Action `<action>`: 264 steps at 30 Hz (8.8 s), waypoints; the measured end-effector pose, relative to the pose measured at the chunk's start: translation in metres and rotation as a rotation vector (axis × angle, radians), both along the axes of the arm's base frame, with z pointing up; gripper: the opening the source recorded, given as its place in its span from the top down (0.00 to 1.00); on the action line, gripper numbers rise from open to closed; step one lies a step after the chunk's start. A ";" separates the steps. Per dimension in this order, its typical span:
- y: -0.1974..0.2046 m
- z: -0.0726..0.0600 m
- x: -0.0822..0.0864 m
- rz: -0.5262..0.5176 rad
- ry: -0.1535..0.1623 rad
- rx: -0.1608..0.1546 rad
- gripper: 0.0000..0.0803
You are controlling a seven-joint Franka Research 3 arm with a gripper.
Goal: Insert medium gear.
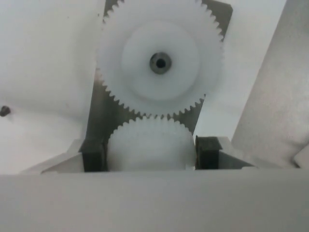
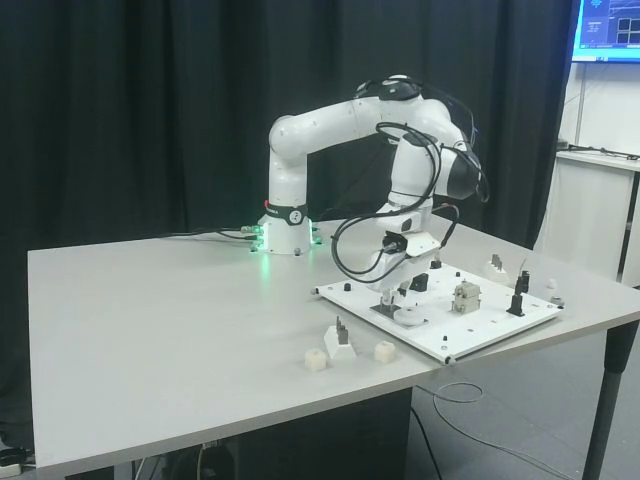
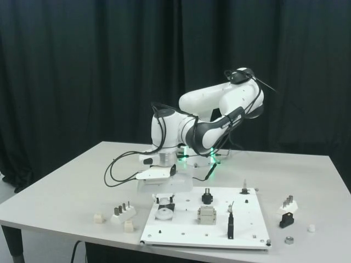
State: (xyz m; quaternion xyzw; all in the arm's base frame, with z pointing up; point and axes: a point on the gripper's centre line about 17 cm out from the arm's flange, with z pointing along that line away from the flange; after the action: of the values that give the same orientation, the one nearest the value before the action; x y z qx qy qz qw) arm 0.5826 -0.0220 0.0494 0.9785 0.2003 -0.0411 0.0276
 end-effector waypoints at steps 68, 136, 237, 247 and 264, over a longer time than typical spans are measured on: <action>0.005 -0.003 -0.010 0.092 0.031 -0.032 0.51; 0.004 -0.014 -0.009 0.203 -0.004 0.005 0.51; 0.008 -0.017 -0.010 0.226 -0.038 0.048 0.51; 0.003 -0.009 -0.009 0.200 -0.041 0.040 0.05; -0.032 0.016 0.001 0.150 -0.067 -0.002 0.00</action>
State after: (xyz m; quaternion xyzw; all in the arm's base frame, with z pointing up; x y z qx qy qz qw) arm 0.5836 -0.0536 0.0653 0.9615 0.2721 -0.0062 0.0384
